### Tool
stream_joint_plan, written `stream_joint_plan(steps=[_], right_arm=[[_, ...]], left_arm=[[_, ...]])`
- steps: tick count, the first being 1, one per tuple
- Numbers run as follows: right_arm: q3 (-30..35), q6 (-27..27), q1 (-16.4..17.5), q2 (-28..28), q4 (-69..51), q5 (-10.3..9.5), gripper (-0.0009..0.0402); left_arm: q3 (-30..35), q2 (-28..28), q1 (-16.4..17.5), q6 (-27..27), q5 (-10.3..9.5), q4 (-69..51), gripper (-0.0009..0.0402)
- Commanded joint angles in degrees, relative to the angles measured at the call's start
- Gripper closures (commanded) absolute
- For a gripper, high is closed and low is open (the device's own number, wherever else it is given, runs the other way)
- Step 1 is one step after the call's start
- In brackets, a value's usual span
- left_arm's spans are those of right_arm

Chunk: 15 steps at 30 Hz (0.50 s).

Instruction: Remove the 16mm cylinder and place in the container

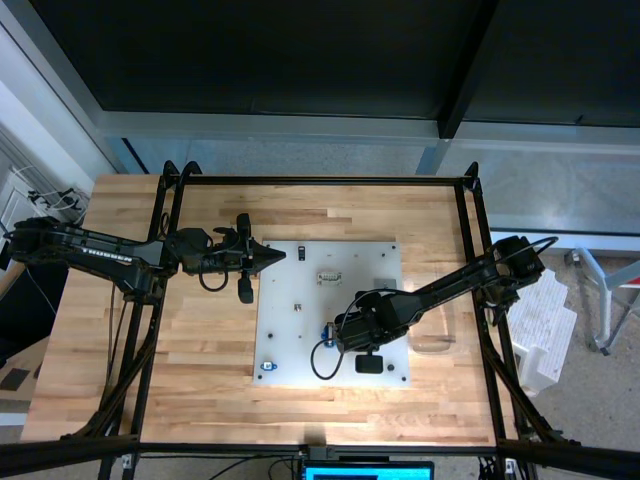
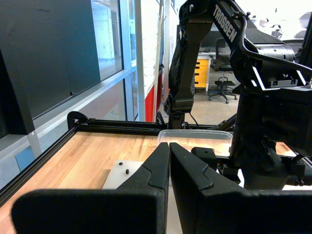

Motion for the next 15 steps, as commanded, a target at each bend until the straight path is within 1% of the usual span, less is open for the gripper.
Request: stream_joint_plan(steps=[1, 7, 15], right_arm=[[0.0, -0.1, 0.0, -0.3, 0.0, -0.50, 0.0390], [0.0, -0.2, -0.1, -2.6, -0.1, -0.44, 0.0392], [0.0, -0.3, -0.3, -8.1, -2.9, 0.02, 0.0393]], left_arm=[[0.0, 0.0, 0.0, 0.0, 0.02, 0.0, 0.0393], [0.0, 0.0, 0.0, 0.0, 0.00, 0.0, 0.0393], [0.0, 0.0, 0.0, 0.0, 0.00, 0.0, 0.0393]])
